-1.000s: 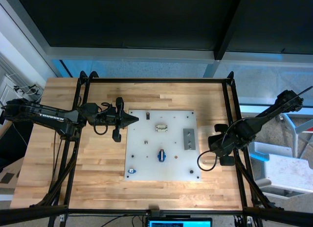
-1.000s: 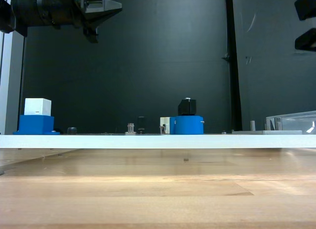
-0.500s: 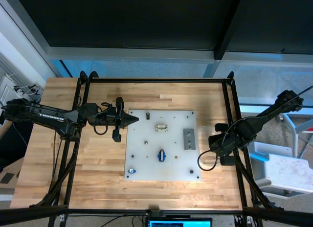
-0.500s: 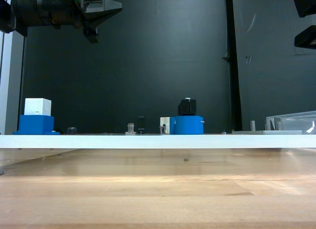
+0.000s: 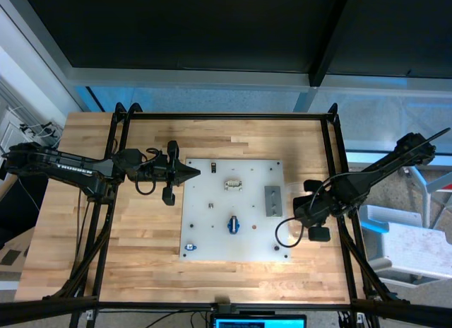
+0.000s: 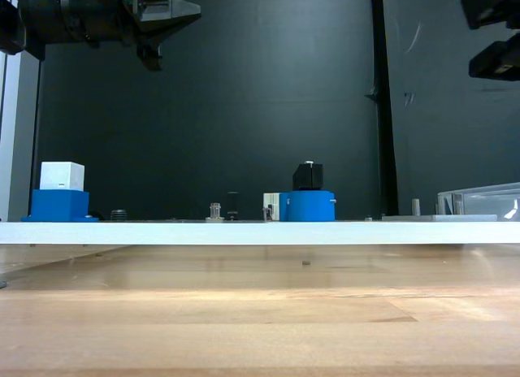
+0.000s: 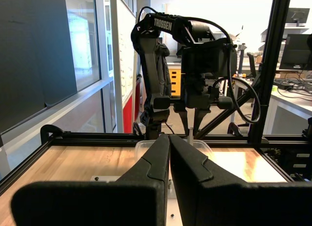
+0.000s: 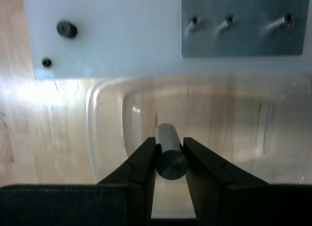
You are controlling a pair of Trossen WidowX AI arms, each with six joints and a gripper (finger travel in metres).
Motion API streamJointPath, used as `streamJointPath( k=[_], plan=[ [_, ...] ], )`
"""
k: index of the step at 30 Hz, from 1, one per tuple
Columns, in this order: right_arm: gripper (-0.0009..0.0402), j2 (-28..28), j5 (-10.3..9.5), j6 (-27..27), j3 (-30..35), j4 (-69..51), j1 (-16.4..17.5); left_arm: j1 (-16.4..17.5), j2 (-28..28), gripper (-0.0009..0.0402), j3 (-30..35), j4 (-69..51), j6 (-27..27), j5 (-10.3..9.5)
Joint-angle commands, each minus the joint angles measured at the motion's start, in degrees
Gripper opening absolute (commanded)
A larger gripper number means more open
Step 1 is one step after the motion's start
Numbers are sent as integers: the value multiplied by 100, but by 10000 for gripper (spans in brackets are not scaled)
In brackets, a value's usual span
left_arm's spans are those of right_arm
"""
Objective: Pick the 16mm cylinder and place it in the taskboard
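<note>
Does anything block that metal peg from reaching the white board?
Nothing visible. The right gripper holds the 16mm cylinder over the clear tray beside the taskboard; the left gripper hangs shut at its opposite edge.

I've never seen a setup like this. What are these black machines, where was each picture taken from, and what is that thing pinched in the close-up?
These are two robot arms, the left arm and the right arm, standing at opposite edges of a wooden table. One picture looks down from above, one looks level along the tabletop, and two come from cameras on the arms' wrists. On the table lies a white taskboard with small fittings and a grey block. Beside it is a clear tray. The right gripper is above that tray, shut on the 16mm cylinder, a short metal peg. The left gripper, closed and empty, is high in the air at the board's left edge.
</note>
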Motion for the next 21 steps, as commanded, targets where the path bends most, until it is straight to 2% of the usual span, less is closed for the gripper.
streamJointPath(
  k=[1,8,21],
  plan=[
    [29,254,44,-35,190,28,-120,0,0,0,2,2,2,0],
    [29,861,133,-282,608,140,-332,0,0,0,2,2,2,0],
    [29,1801,131,-490,1290,354,-612,2,0,0,2,2,2,0]
  ],
)
